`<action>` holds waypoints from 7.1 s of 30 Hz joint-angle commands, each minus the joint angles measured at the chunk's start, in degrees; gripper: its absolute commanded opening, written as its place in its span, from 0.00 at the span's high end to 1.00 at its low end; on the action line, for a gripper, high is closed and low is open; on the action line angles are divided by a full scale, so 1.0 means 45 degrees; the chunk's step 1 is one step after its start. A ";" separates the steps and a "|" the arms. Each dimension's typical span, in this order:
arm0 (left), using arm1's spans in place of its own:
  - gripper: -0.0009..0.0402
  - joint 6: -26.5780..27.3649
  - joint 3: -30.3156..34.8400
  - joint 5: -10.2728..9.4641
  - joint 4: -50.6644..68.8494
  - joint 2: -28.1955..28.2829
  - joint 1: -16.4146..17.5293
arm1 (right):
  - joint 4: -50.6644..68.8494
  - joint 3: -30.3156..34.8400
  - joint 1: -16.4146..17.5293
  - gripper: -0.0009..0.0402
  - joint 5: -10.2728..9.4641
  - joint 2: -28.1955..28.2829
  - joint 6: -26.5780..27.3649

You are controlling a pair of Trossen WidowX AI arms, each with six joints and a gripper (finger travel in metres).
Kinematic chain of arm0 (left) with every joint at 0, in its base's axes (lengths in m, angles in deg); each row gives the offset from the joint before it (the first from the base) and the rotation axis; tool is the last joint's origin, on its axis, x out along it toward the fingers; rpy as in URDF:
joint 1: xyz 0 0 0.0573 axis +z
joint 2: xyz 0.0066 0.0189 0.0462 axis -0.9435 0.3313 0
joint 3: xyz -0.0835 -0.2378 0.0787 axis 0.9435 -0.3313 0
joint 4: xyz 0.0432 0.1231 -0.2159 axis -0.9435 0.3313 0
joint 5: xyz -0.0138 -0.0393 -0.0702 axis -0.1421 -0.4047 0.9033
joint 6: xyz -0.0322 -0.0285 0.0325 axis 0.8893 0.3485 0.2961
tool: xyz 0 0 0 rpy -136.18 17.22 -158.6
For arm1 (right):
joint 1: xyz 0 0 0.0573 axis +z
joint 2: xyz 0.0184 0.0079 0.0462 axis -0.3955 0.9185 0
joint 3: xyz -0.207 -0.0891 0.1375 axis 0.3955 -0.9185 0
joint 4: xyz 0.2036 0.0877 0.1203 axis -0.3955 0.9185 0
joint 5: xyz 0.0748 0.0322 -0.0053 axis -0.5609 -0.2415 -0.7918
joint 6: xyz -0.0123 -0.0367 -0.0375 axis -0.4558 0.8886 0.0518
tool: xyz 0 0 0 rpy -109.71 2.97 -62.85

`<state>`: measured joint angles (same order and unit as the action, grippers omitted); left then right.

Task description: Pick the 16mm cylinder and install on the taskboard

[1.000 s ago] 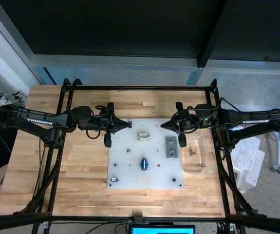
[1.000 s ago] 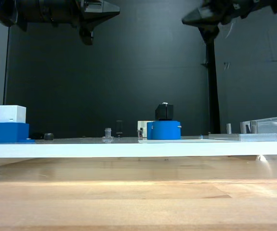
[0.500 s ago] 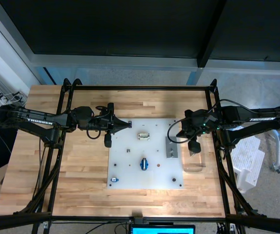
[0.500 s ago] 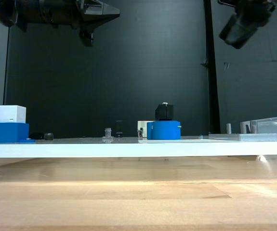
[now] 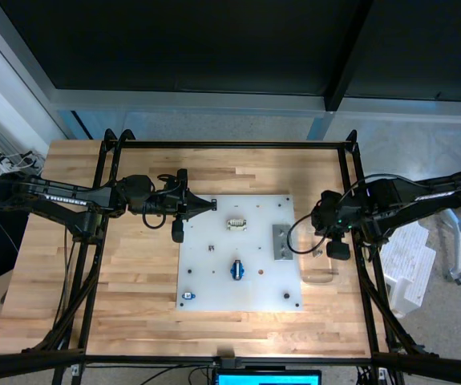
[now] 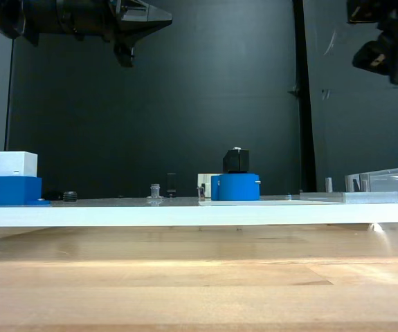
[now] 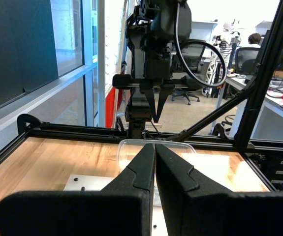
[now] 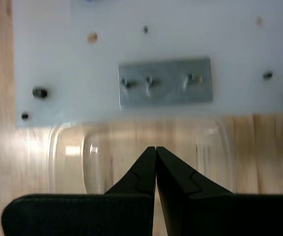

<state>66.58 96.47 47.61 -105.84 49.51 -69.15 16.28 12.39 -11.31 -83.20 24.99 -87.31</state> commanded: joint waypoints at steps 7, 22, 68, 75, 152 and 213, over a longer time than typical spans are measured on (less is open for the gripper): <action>0.98 0.0000 0.0000 0.0000 -0.0005 0.0000 0.0005 | 0.0806 -0.0015 0.0442 0.98 0.0141 0.0005 -0.0884; 0.98 0.0000 0.0000 0.0000 0.0000 0.0000 0.0005 | 0.0782 -0.0267 0.0500 0.98 0.0359 0.0010 -0.1583; 0.98 0.0000 0.0000 0.0005 0.0000 0.0000 0.0000 | 0.0913 -0.0923 0.0937 0.84 0.1010 0.2210 -0.1768; 0.98 0.0000 0.0000 0.0000 0.0000 0.0000 0.0000 | 0.0291 -0.1613 0.1025 0.77 0.1010 0.2249 -0.2069; 0.98 0.0000 0.0000 0.0005 0.0000 0.0000 0.0005 | -0.2195 -0.4192 0.1229 0.60 0.0884 0.2336 -0.2584; 0.98 0.0000 0.0000 0.0000 -0.0005 0.0000 0.0000 | -0.2424 -0.4318 0.1229 0.98 0.0228 0.2419 -0.2438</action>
<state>66.58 96.47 47.61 -105.86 49.51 -69.15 5.38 -7.06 -5.78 -82.19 35.87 -98.26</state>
